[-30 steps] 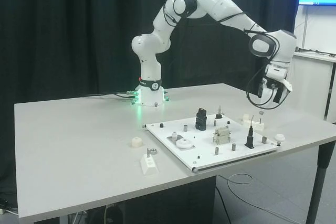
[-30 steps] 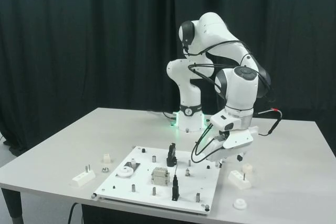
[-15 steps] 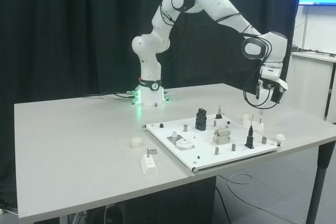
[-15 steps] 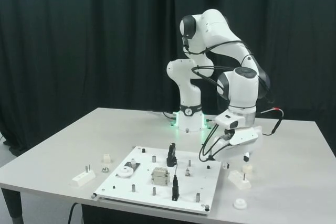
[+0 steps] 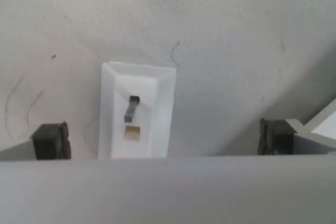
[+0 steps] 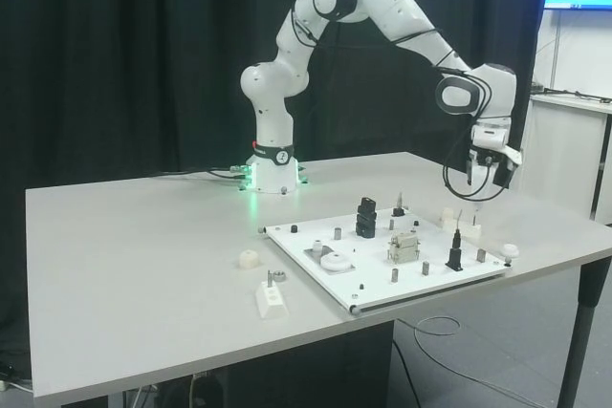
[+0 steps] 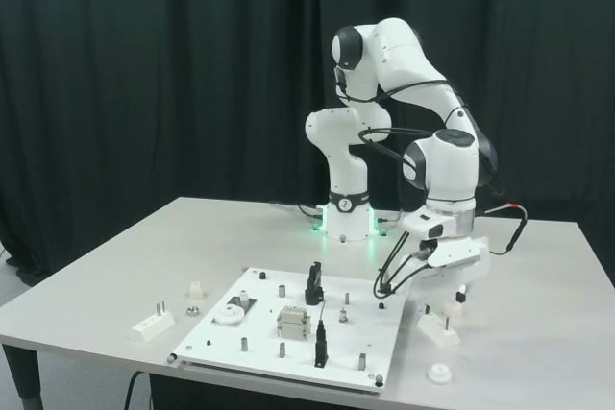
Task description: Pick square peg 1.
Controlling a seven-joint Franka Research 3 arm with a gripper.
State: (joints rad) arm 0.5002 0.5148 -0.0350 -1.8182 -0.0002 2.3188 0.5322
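Square peg 1 (image 5: 131, 107) is a small dark peg standing upright in a white holder block (image 5: 157, 93) on the grey table, next to a square hole in the same block. The block lies beside the white board's right edge (image 6: 468, 227) (image 7: 437, 328), with the peg (image 6: 460, 214) (image 7: 444, 311) sticking up from it. My gripper (image 5: 163, 139) (image 6: 486, 177) (image 7: 459, 290) hangs above the block, pointing down. It is open, and its black fingertips (image 5: 51, 141) stand wide apart on either side of the holder. Nothing is between them.
The white assembly board (image 6: 316, 236) (image 7: 375, 333) carries several small pegs, a black connector and a grey block. A white round knob (image 6: 510, 251) (image 7: 439, 373) lies near the table's front edge. A second white holder (image 6: 271, 298) (image 7: 152, 325) and a small white piece (image 6: 248, 258) lie left of the board.
The wrist has swung in over the white holder block and turned to point straight down. The gripper is now closer to the peg and stays open.
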